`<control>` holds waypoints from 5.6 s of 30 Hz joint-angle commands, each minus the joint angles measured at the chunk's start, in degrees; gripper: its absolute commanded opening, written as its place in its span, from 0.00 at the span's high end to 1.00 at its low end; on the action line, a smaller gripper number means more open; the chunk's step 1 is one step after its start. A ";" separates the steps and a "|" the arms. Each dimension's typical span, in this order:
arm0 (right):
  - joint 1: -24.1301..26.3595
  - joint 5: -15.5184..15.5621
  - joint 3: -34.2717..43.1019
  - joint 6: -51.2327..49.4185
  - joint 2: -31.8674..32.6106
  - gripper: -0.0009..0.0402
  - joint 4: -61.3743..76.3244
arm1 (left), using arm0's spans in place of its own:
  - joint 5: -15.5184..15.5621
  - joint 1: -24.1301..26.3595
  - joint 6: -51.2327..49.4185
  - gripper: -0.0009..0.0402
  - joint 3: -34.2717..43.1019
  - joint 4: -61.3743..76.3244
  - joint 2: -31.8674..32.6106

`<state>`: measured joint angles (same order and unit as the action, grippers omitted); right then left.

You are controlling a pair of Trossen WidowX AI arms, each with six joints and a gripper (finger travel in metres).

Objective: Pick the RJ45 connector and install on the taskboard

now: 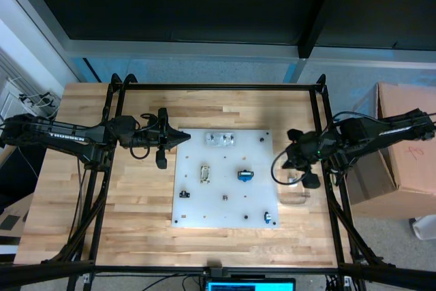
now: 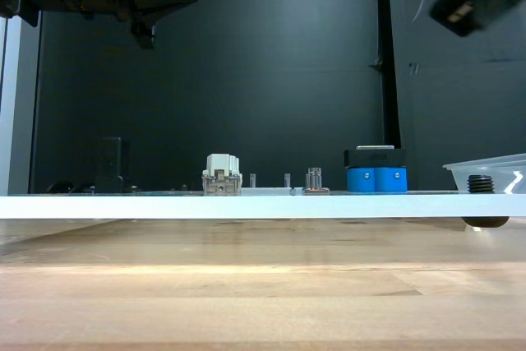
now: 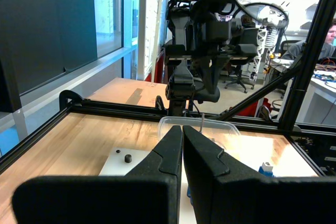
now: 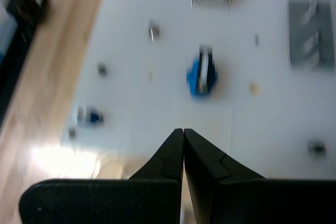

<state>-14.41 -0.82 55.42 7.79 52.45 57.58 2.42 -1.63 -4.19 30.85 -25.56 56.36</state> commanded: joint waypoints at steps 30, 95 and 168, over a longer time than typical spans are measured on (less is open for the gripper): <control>-11.45 -5.73 0.20 24.02 7.02 0.64 22.69 | 0.00 -0.02 0.00 0.98 0.02 0.00 0.00; -11.45 -5.62 -14.84 27.26 18.69 0.59 0.11 | 0.00 -0.02 0.02 0.98 0.02 0.00 0.00; -25.53 -5.11 31.58 26.38 47.50 0.98 9.40 | 0.00 0.00 0.02 0.98 0.02 -0.04 0.00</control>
<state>-39.90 -5.91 87.11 34.11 99.85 67.02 2.42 -1.63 -4.19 30.87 -25.56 56.36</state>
